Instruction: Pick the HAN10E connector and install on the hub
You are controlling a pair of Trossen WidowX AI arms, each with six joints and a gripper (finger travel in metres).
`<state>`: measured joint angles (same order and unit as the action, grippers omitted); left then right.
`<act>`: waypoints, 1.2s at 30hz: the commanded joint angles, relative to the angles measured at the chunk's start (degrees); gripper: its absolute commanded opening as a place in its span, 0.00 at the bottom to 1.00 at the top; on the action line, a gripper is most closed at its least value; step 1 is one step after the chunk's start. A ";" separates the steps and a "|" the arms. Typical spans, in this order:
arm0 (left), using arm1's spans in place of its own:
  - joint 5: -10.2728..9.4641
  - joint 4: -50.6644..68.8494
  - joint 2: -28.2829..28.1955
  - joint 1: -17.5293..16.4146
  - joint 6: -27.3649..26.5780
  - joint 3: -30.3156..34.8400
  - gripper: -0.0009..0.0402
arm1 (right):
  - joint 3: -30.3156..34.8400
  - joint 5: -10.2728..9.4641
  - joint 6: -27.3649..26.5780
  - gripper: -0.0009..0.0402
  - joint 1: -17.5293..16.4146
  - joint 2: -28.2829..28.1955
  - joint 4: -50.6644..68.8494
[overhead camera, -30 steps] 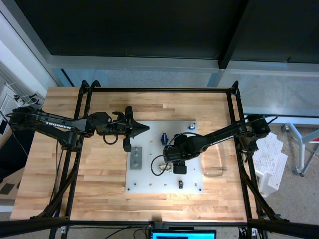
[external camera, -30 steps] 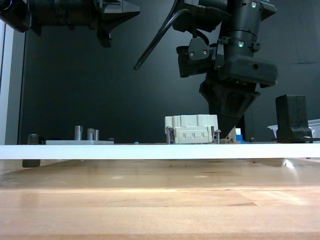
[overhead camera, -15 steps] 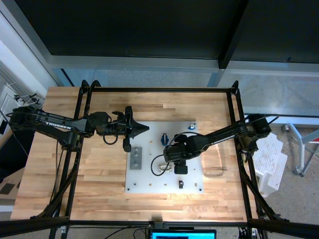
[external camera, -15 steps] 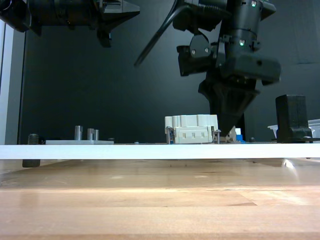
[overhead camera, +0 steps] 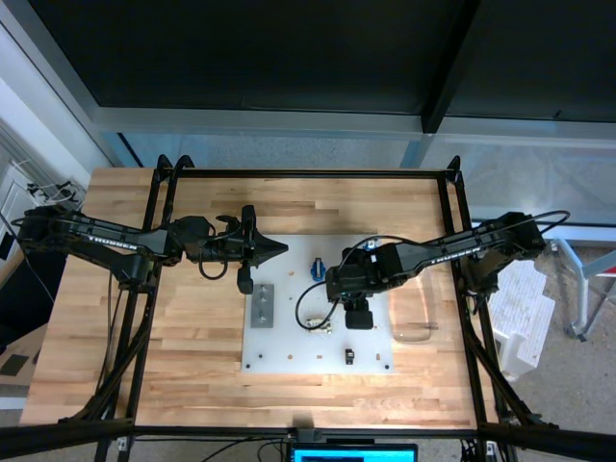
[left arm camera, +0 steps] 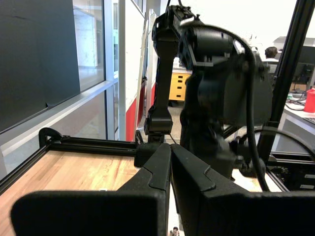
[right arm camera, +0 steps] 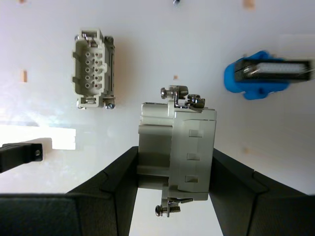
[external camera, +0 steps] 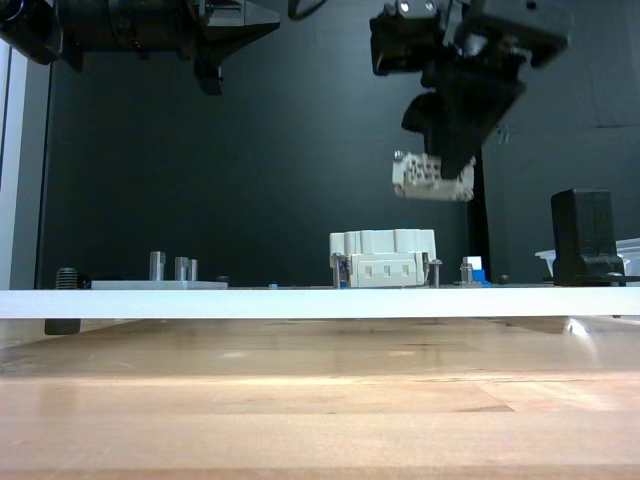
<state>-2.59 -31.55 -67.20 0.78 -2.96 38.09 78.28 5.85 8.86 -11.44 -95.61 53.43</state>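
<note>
connector (right arm camera: 176, 152) in right gripper (external camera: 450, 160), left (overhead camera: 275, 248) aloft

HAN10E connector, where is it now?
Low view: HAN10E connector held in the right gripper, airborne above-right of the hub; left gripper parked high at left.

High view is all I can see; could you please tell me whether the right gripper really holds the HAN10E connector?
Observer: Yes; in the right wrist view the right gripper is shut on the HAN10E connector.
Operator: Is it seated on the hub?
Observer: No; the low view shows it hanging in the air above the hub, not touching.
Operator: And the left gripper?
Observer: The left gripper is shut on nothing, high above the table.
</note>
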 commanded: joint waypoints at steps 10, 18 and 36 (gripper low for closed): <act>-0.17 -0.15 -0.02 -0.02 0.28 0.04 0.02 | 13.77 -0.11 -3.17 0.19 3.65 -0.59 8.74; 0.35 0.20 -0.02 0.00 0.24 0.04 0.02 | 17.73 -5.99 -3.96 0.19 6.75 -0.59 10.32; 1.51 12.50 -5.20 0.55 0.92 6.82 0.63 | 22.05 -5.99 -6.38 0.19 8.85 -0.59 10.67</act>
<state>-1.06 -19.90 -71.18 1.28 -2.46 43.66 100.36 -0.16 2.48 -2.63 -96.18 64.27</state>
